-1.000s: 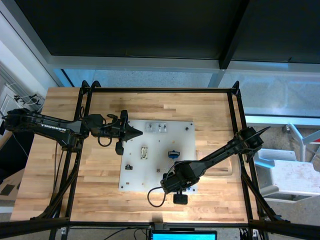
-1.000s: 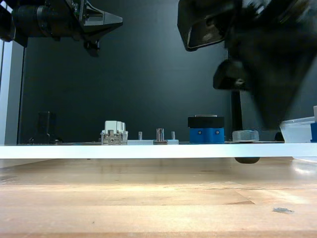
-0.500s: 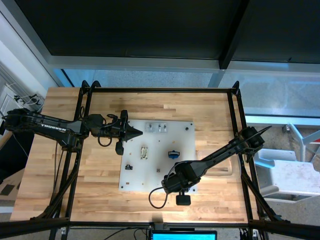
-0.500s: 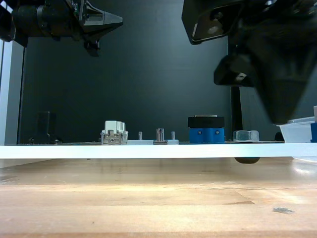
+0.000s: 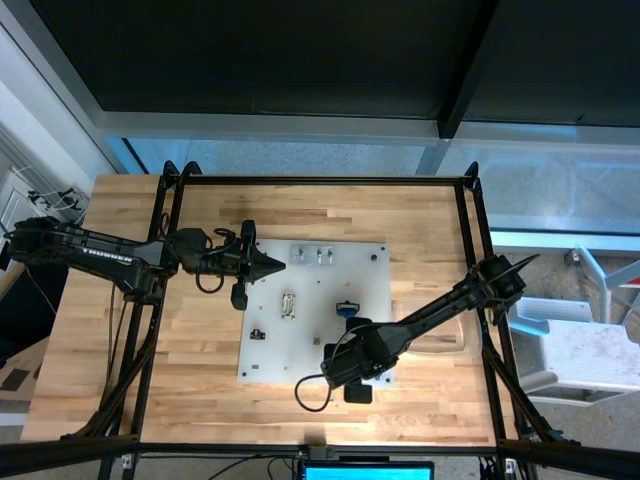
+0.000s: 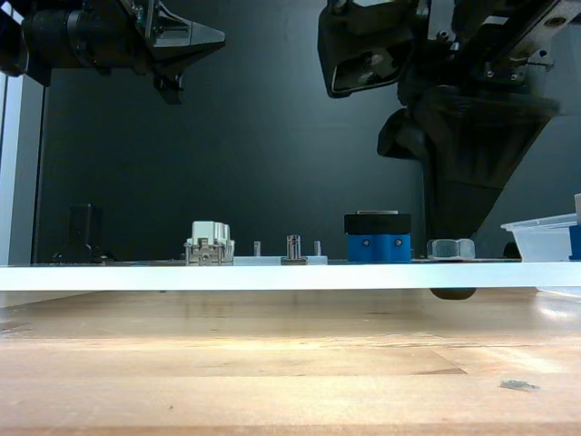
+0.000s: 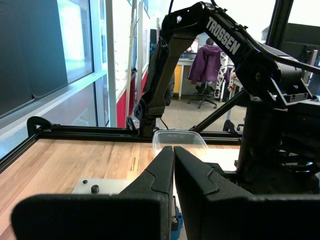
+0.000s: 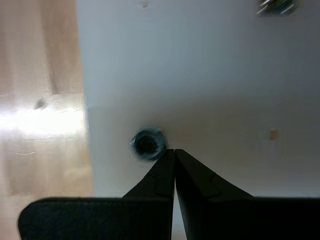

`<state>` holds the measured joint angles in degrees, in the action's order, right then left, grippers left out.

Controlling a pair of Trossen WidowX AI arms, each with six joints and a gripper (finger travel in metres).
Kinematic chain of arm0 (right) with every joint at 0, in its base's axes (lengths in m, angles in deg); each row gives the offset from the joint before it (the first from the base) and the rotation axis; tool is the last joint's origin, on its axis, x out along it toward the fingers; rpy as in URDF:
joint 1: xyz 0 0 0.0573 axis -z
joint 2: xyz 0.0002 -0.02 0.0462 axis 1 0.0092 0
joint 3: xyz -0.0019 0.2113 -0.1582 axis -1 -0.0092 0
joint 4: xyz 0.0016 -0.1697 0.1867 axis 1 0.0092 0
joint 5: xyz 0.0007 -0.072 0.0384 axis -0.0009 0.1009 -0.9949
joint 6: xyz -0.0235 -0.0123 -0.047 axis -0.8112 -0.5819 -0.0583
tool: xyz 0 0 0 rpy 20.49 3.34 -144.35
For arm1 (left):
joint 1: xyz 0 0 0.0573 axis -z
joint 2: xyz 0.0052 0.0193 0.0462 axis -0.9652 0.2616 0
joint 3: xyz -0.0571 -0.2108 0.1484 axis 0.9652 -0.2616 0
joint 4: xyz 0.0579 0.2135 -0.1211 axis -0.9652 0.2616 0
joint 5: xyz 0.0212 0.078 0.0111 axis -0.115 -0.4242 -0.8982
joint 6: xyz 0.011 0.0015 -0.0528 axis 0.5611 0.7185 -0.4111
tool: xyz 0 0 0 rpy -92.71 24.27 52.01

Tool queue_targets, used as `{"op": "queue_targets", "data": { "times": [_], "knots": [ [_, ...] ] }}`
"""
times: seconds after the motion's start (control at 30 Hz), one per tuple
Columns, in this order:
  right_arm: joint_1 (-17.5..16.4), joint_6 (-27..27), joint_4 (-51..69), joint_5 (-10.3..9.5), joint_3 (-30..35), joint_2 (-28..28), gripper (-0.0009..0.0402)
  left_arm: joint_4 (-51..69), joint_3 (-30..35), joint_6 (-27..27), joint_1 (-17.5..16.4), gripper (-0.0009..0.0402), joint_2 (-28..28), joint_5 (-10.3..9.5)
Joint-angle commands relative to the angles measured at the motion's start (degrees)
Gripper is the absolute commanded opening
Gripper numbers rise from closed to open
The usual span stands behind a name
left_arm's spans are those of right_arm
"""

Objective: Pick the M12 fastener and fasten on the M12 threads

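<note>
The nut [image 6: 450, 248] sits low on the board [image 5: 270, 335] at the lower right of the low view, just left of the clear tray [image 6: 543, 238]. No ribs show beneath it, so it seems to be on its stud and run well down. The right wrist view is blurred there, though, and in the high view the arm hides the spot. The right pincer [image 8: 173, 151] hangs directly over the nut, its fingers pressed together with nothing between them and their tips just beside the nut's rim. The left pincer [image 7: 173, 150] is also closed and empty. It is held high at the upper left of the low view, well apart from the work.

The nut is likely light, hard and smooth: steel that will not give but may slip between bare fingers. The fair hold is across two opposite flats, low enough to stay square, since a grip on the corners would probably skate off. If more turning is wanted, the right pincer would first have to open around the nut. A tilted nut could bind on the threads.
</note>
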<state>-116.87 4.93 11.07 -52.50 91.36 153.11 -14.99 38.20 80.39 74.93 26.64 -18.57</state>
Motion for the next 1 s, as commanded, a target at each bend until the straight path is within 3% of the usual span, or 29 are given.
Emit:
{"op": "queue_targets", "data": {
  "times": [0.03,0.07,0.1,0.17,0.33,0.47,0.7,1.0],
  "knots": [
    [0.04,-1.73,-0.15,-13.31,0.59,-0.42,0.0000,0.02,0.02,0.02,-0.02,0.0000,0.02,0.02],
    [0.02,-2.40,-0.17,-16.24,0.68,-0.50,0.0000,0.00,0.02,0.02,-0.02,0.0000,0.02,0.02],
    [0.02,-2.80,-0.09,-17.42,0.68,-0.70,0.0000,0.00,0.02,0.02,0.00,0.0000,0.02,0.02],
    [0.02,-2.97,0.33,-16.17,0.68,-0.92,0.0000,0.02,0.02,0.02,-0.02,0.0000,0.02,0.02],
    [0.02,-2.19,1.62,-9.16,0.66,-1.01,0.0000,0.02,0.02,0.02,0.00,0.0000,0.02,0.02],
    [0.04,-1.86,1.57,-5.49,0.68,-1.40,0.0000,0.00,0.02,0.02,-0.02,0.0000,0.02,0.02],
    [0.11,-1.68,1.40,6.34,0.63,-1.42,0.0000,0.00,0.02,0.02,-0.02,0.0000,0.02,0.00],
    [0.09,-1.70,-0.35,6.60,0.35,0.39,0.0000,0.02,0.02,0.02,-0.02,0.0000,0.02,0.02]
  ]
}}
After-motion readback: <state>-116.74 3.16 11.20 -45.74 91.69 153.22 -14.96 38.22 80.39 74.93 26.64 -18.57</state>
